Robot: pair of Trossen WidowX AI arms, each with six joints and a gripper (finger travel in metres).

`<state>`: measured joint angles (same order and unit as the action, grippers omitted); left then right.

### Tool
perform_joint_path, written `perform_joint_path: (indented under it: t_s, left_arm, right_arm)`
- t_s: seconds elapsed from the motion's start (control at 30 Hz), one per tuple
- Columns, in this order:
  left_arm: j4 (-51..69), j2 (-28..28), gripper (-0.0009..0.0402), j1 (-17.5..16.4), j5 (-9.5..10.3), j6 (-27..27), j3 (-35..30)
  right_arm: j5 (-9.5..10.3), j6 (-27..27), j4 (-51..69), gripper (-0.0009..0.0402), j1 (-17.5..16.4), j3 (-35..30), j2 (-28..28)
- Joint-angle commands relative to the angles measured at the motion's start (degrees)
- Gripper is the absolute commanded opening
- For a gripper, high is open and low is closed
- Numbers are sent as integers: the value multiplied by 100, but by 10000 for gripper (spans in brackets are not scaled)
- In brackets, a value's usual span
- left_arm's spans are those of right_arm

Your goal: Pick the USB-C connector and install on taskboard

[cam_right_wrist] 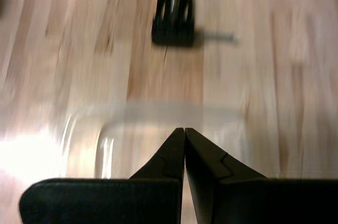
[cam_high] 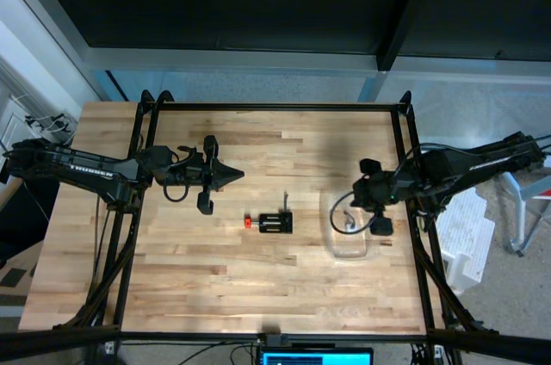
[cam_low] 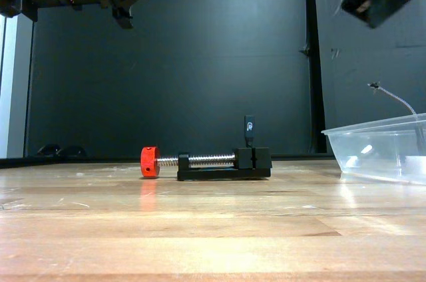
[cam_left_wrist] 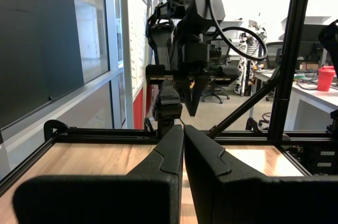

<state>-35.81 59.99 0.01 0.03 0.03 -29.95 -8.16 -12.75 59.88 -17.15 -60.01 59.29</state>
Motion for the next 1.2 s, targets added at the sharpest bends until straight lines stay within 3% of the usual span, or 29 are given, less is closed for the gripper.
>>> perform_joint_path:
  t_s: [0.03, 0.23, 0.53, 0.63, 0.87, 0.97, 1.2]
  left_arm:
    - [-2, 0, 0, 0, 0, 0, 0]
    - [-4, 0, 0, -2, 0, 0, 0]
    - [-2, 0, 0, 0, 0, 0, 0]
    - [-2, 0, 0, -2, 0, 0, 0]
    - [-2, 0, 0, 0, 0, 0, 0]
    - [-4, 0, 0, 0, 0, 0, 0]
    - [-2, 0, 0, 0, 0, 0, 0]
  right_arm:
    - [-122, -413, 710, 0, -199, -131, 111]
    - [-76, -804, 1556, 34, -271, -129, 595]
    - [-70, -754, 1167, 185, -271, -17, 1215]
    - [33, -619, 938, 220, -262, 44, 1419]
    - [57, -426, 625, 231, -210, 142, 1912]
    - [214, -433, 317, 231, -195, 374, 2015]
    - [374, -479, -442, 221, -186, 977, 2076]
